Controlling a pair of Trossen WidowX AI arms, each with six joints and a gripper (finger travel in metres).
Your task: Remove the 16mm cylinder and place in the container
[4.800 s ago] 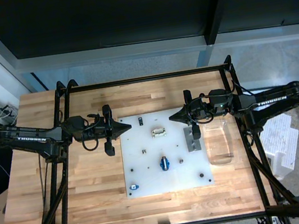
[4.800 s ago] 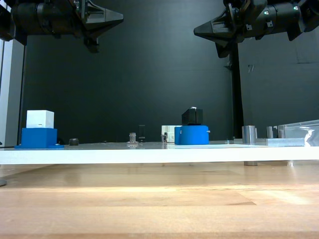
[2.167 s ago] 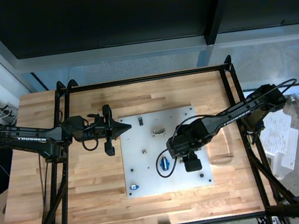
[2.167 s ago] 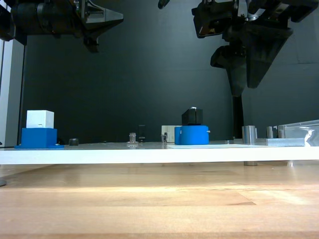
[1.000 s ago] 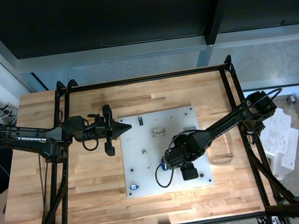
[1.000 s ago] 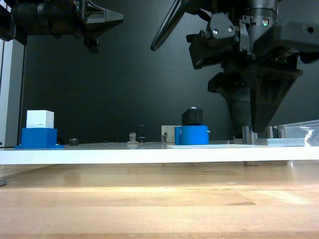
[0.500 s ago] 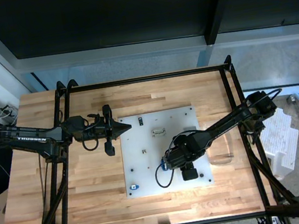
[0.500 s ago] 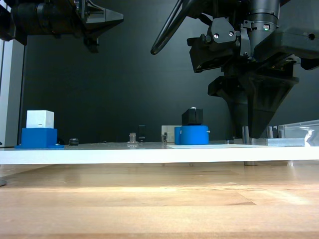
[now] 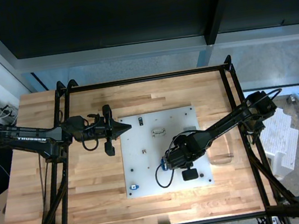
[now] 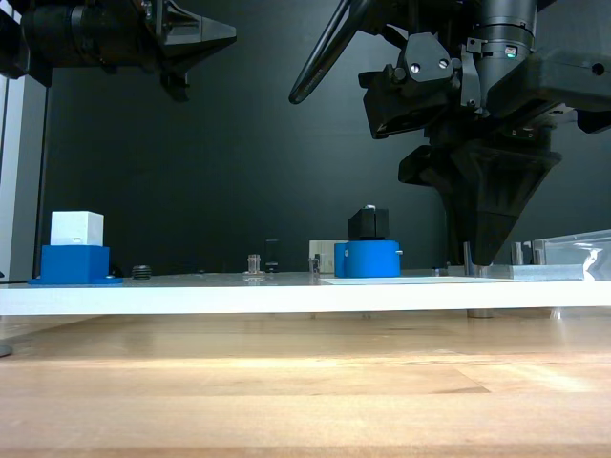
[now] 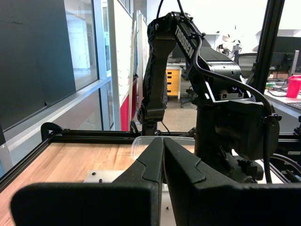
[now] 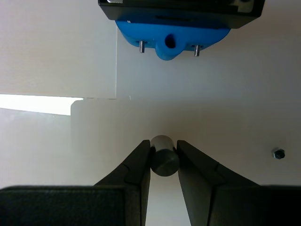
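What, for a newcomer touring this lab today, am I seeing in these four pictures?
Two robot arms stand at the left and right edges of a wooden table. One picture looks down from above, and one looks level along the table top. Each arm also carries a camera that looks along its own fingers. On the table lies a white board that carries small parts, some of them blue. To the right of the board sits a clear container. The left gripper hangs parked high in the air near the board's left edge, its fingers shut on nothing. The right gripper is down at the board. Its fingers clamp a small metal cylinder that stands upright there.
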